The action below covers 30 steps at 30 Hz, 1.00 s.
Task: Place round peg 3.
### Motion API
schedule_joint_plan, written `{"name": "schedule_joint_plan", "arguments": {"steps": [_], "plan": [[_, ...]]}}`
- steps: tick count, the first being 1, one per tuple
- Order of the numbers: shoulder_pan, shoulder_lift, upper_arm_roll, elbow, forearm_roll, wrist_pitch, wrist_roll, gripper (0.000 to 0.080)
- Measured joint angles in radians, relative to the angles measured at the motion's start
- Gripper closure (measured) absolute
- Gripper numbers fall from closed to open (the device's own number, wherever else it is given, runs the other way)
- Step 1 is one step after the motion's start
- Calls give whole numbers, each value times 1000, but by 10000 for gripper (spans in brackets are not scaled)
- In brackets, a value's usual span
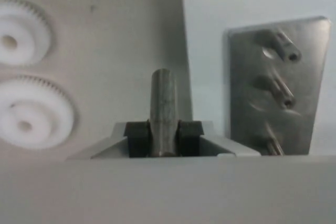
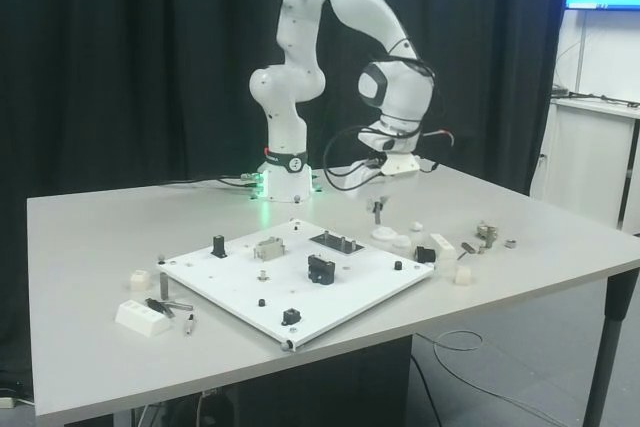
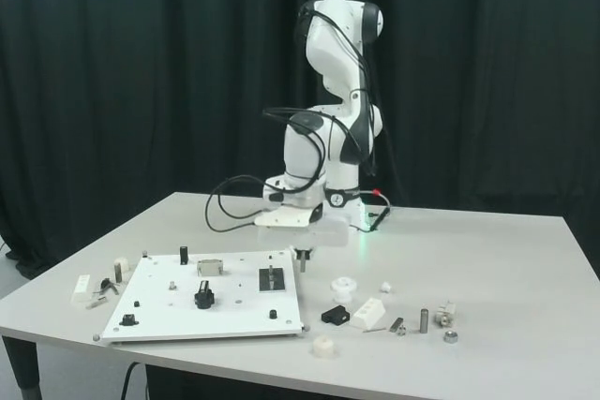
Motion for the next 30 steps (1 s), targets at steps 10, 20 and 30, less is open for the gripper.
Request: {"name": "schedule_joint_plan", "arguments": {"steps": [10,20,30], "plan": [[-5,73,40,44,0,-11,0,689],[-33,122,99,63,7,-14,12,689],[-72,165,158,92,7,-34,18,689]]}}
